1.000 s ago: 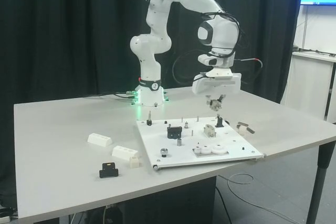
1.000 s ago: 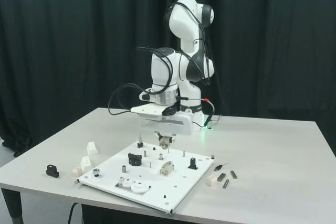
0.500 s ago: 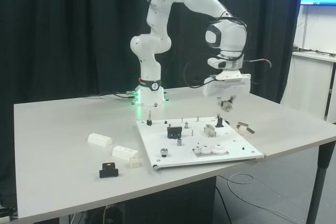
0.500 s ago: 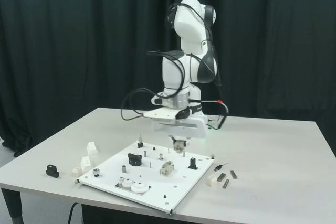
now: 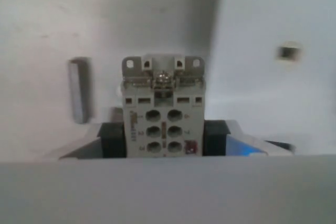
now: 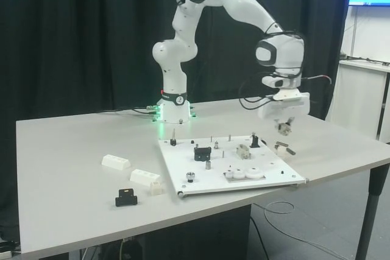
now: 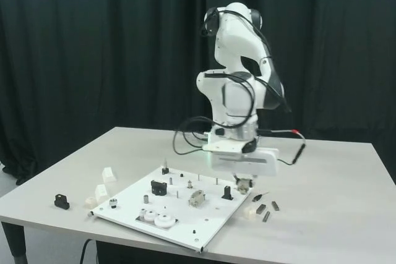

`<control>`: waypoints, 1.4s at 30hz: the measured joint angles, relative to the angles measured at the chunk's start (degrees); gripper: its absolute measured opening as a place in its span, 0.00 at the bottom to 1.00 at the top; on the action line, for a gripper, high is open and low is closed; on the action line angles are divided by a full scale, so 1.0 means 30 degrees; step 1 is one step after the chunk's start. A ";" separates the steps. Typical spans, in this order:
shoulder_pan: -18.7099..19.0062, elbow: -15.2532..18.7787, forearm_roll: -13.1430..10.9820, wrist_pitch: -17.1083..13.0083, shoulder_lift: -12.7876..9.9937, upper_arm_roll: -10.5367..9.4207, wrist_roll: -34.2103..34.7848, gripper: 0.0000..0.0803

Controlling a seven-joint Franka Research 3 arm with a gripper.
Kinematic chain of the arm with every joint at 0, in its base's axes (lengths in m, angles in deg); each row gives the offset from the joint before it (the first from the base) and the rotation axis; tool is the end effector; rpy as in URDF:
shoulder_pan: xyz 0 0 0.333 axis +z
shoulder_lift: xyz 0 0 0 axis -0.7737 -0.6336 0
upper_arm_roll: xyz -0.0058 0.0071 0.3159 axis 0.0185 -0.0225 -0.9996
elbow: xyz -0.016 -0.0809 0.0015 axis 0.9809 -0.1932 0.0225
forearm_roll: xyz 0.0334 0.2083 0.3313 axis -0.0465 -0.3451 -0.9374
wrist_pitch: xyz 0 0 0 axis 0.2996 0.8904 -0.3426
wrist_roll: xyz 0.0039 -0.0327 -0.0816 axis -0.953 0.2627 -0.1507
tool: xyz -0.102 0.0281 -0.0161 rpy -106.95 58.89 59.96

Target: Place waterproof.

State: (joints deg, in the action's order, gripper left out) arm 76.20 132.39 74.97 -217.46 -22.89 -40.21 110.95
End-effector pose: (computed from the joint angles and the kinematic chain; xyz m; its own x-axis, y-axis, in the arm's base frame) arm 0.5861 0.1668 0.2826 0.6341 -0.7719 -0.0457 -0.7728 -0.6346 -0.0047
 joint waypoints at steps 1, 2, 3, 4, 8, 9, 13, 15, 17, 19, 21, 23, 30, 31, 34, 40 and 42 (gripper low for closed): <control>0.0162 -0.0001 0.0000 -0.0196 -0.0099 -0.0009 0.0163 0.38; 0.0390 -0.0006 0.0000 -0.0432 -0.0236 -0.0018 0.0365 0.38; 0.0577 -0.0012 0.0000 -0.0634 -0.0353 -0.0018 0.0514 0.38; 0.0746 -0.0019 0.0000 -0.0823 -0.0464 -0.0020 0.0650 0.38; 0.1381 -0.0086 0.0000 -0.1397 -0.0910 -0.0028 0.1229 0.38; 0.1523 -0.0120 0.0000 -0.1484 -0.1020 -0.0029 0.1366 0.38; 0.2027 -0.0304 -0.0001 -0.1707 -0.1463 -0.0037 0.1772 0.38; 0.2251 -0.0401 -0.0002 -0.1795 -0.1677 -0.0040 0.1971 0.38; 0.2460 -0.0481 -0.0004 -0.1934 -0.1883 -0.0044 0.2206 0.38; 0.2642 -0.0537 -0.0008 -0.2114 -0.2071 -0.0045 0.2434 0.38; 0.2808 -0.0576 -0.0009 -0.2302 -0.2259 -0.0054 0.2616 0.38; 0.2950 -0.0606 -0.0010 -0.2487 -0.2435 -0.0058 0.2697 0.38; 0.3291 -0.0889 -0.0022 -0.2805 -0.3111 -0.0098 0.2794 0.38; 0.3309 -0.0933 -0.0030 -0.2811 -0.3190 -0.0111 0.2795 0.38; 0.3334 -0.1090 -0.0050 -0.2820 -0.3424 -0.0165 0.2796 0.38; 0.3334 -0.1401 -0.0052 -0.2820 -0.3794 -0.0233 0.2797 0.38; 0.3334 -0.1455 -0.0063 -0.2812 -0.3848 -0.0244 0.2804 0.38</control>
State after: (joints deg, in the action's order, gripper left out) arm 86.20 128.02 74.78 -225.89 -34.44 -40.94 119.36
